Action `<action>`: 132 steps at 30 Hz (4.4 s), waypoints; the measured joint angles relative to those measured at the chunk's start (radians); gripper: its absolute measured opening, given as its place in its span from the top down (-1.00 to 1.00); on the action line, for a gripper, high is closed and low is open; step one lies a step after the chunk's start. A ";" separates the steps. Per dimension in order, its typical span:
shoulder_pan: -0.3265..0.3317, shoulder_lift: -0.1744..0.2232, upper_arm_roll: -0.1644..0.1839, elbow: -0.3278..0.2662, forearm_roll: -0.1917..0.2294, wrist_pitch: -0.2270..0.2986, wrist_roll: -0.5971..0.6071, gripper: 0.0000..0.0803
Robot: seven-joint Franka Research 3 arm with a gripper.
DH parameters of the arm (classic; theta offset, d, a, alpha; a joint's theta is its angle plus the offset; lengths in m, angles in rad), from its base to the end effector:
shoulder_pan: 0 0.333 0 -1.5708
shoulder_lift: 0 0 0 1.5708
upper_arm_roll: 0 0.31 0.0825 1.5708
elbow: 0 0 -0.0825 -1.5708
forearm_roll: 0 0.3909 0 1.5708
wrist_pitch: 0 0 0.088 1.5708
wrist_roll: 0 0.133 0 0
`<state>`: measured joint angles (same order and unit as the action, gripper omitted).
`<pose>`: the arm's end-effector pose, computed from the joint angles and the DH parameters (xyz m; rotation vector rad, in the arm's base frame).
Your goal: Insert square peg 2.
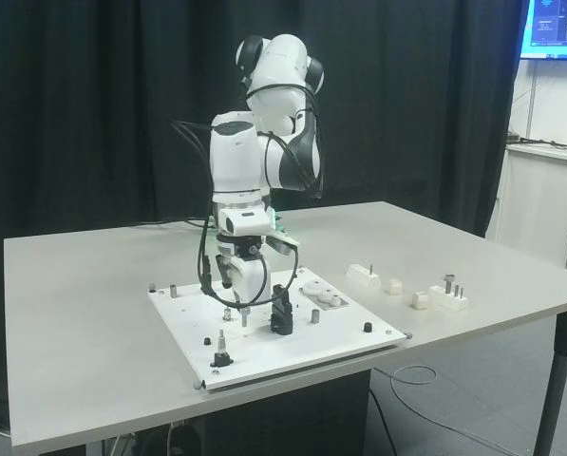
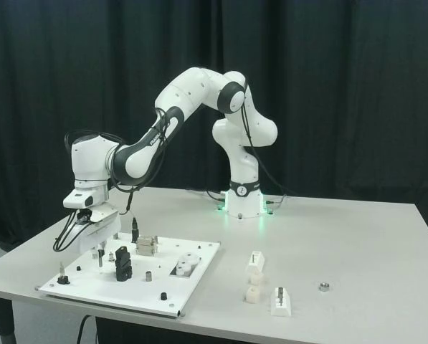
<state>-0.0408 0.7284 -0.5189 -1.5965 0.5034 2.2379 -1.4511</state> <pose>0.6248 -0.3151 0.2132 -2.9463 -1.0686 -0.1072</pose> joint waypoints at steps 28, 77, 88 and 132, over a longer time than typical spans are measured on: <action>0.004 0.007 0.005 -0.017 0.001 0.010 0.051 0.81; 0.008 0.021 0.008 -0.016 0.003 0.042 0.079 0.81; 0.008 0.023 0.008 -0.016 0.008 0.057 0.087 0.81; 0.006 0.026 0.011 -0.016 0.015 0.067 0.086 0.81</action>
<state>-0.0344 0.7541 -0.5080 -1.6129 0.5183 2.3052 -1.3651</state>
